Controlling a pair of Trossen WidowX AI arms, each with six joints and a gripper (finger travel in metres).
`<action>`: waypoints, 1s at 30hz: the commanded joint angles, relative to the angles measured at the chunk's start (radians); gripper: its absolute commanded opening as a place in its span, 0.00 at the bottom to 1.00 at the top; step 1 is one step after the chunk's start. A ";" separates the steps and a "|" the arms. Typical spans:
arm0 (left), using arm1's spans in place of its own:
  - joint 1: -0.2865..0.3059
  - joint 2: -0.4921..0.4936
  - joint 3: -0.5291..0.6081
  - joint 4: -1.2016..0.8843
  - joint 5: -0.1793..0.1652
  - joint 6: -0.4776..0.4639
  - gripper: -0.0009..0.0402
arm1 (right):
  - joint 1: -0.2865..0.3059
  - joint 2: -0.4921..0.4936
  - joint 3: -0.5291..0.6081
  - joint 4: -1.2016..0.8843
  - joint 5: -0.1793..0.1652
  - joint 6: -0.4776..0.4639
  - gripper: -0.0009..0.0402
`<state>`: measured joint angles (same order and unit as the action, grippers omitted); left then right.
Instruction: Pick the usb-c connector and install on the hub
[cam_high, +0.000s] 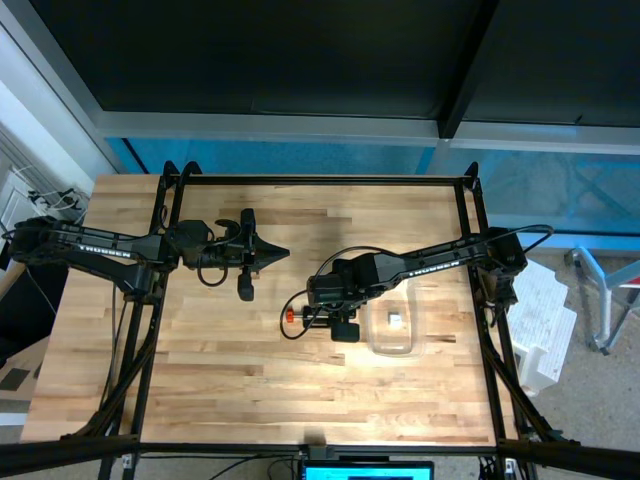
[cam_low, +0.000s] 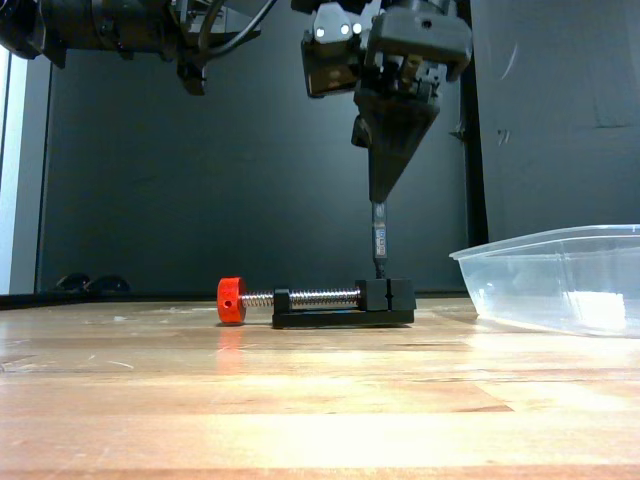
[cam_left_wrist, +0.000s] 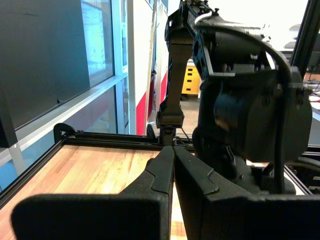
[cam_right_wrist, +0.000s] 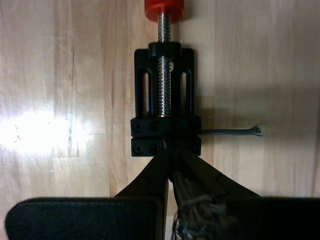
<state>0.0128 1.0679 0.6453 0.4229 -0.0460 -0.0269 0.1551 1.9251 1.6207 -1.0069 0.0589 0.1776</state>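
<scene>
Plug upright over the hub, the way in is straight down

The right gripper (cam_low: 379, 200) has its fingers (cam_low: 385, 150) closed almost to a point on the usb-c connector (cam_low: 379, 243). In the low view the connector hangs from them at 6 o'clock, with its long axis vertical. Its lower tip meets the top of the hub (cam_low: 345, 303), and it cannot be told if it has already entered. The hub lies flat on the bench (cam_low: 300, 400), with its long axis from 9 to 3 o'clock, the orange-red cap (cam_low: 231, 300) at 9 and the plug over the 3 o'clock end. The next move probably needs only a push along 6 o'clock, with no tilt. The left gripper (cam_high: 285, 254) is at 10 o'clock from the hub in the high view, well apart, its fingers pressed together and holding nothing.
</scene>
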 joint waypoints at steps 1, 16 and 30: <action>0.000 0.000 0.000 0.000 0.000 0.000 0.02 | 0.000 0.001 -0.002 -0.003 -0.002 0.000 0.02; 0.000 0.000 0.000 0.000 0.000 0.000 0.02 | 0.000 0.001 -0.032 0.031 -0.006 -0.011 0.02; 0.000 0.000 0.000 0.000 0.000 0.000 0.02 | -0.002 0.001 -0.048 0.051 -0.007 -0.011 0.02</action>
<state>0.0128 1.0679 0.6453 0.4229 -0.0460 -0.0273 0.1528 1.9221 1.5749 -0.9527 0.0509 0.1658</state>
